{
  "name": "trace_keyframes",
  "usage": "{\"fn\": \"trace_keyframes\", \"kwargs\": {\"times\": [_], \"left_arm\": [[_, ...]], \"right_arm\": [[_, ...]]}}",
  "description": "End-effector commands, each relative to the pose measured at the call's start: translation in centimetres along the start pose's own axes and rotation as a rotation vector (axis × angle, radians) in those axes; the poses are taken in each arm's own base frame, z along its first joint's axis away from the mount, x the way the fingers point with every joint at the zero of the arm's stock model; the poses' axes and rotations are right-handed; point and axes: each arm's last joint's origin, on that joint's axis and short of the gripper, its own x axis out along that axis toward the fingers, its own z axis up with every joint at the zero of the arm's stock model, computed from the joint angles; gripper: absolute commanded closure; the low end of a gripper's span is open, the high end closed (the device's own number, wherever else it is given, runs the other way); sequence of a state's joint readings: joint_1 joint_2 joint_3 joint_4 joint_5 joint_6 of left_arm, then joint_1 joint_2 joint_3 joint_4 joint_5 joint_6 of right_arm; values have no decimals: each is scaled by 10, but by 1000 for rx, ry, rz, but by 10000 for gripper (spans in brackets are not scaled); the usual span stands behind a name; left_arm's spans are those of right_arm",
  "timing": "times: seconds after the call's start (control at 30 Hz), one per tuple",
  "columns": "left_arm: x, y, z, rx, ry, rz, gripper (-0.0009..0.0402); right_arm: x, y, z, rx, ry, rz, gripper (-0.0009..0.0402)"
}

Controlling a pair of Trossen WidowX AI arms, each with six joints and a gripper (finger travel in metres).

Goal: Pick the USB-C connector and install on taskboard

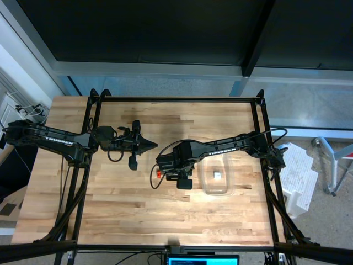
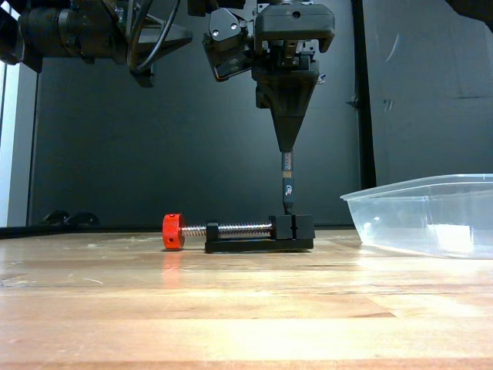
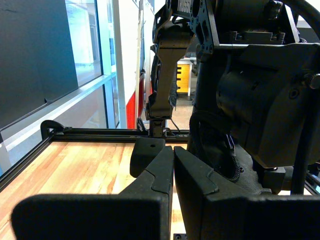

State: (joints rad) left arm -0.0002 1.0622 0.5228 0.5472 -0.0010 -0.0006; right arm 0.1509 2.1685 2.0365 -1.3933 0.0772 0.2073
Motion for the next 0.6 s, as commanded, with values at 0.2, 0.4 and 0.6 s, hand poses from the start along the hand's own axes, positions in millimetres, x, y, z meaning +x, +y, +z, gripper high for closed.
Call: {"fn": "trace_keyframes", "kwargs": {"times": [0.2, 0.4, 0.6], "left_arm": [[0, 0, 0, 0, 0, 0, 393], [0, 0, 0, 0, 0, 0, 393], [0, 0, 0, 0, 0, 0, 393]], "right_arm": [[0, 0, 0, -1, 2, 3, 393], [0, 0, 0, -7, 3, 10, 393], [0, 0, 0, -7, 2, 10, 393]]}}
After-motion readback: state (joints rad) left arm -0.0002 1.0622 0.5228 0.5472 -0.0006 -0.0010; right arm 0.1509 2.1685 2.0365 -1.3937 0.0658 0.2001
